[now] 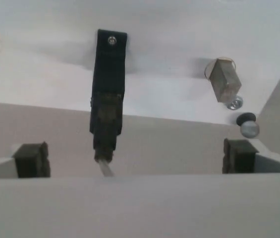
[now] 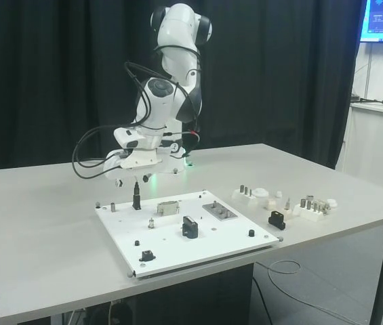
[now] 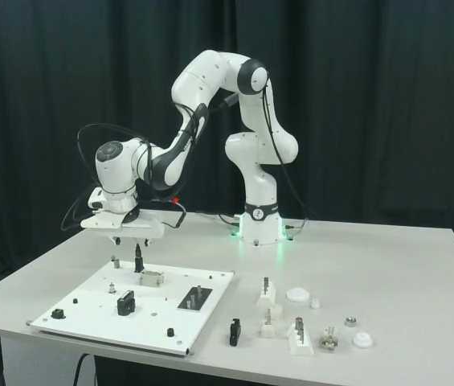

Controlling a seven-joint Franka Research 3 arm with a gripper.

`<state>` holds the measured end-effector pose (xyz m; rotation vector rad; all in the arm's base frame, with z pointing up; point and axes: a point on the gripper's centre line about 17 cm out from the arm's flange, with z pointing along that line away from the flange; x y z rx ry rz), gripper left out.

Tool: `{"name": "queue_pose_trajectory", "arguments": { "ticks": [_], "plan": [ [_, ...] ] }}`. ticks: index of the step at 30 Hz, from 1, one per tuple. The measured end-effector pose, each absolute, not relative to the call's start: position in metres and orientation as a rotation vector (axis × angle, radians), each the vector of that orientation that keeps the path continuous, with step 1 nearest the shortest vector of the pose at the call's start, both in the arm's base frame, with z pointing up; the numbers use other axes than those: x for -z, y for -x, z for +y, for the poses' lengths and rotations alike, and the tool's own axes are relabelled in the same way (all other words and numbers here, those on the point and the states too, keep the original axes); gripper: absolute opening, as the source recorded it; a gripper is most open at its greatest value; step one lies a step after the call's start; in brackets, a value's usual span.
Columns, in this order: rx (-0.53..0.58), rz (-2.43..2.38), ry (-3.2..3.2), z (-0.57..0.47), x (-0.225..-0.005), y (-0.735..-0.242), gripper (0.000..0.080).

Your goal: Pick Ethernet.

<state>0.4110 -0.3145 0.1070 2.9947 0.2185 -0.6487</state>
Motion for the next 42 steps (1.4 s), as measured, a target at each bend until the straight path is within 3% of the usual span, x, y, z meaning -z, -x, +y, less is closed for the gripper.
{"name": "queue_pose_trajectory", "arguments": {
  "ticks": [2, 8, 42],
  "plan": [
    [0.649, 0.218, -2.996, -0.3143, -0.1083, -0.4109, 0.0786],
    [0.645, 0.216, -2.998, -0.3143, -0.1107, -0.411, 0.0797],
    [0.623, 0.2, -3.003, -0.3154, -0.1104, -0.4138, 0.08]
  ]
}}
